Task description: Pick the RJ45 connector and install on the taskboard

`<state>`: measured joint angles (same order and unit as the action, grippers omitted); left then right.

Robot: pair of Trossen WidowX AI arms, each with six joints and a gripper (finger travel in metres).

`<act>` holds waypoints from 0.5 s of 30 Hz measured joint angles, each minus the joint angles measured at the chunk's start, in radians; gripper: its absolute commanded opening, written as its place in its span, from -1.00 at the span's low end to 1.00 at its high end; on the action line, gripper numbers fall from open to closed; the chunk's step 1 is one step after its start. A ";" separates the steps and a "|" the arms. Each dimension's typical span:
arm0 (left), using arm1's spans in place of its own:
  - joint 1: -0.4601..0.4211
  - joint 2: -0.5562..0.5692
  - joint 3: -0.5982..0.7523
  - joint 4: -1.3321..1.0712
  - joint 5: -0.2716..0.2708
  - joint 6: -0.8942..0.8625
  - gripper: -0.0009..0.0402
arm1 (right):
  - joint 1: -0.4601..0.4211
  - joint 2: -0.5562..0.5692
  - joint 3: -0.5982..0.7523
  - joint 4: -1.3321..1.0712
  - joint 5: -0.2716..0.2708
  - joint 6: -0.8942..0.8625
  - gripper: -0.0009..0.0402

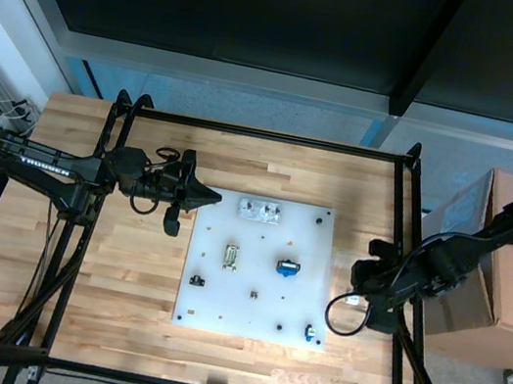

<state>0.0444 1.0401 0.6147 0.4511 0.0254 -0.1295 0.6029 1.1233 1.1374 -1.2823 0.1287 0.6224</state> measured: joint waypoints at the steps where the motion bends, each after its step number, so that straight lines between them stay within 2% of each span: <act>1: 0.000 0.000 0.000 0.000 0.000 0.000 -0.96 | 0.000 0.012 0.000 0.003 -0.003 0.000 -0.96; 15: 0.000 0.000 0.000 0.000 0.000 0.000 -0.96 | 0.014 0.193 0.000 0.139 -0.051 0.001 -0.96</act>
<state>0.0444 1.0401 0.6147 0.4507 0.0250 -0.1295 0.6170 1.3163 1.1378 -1.1431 0.0776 0.6231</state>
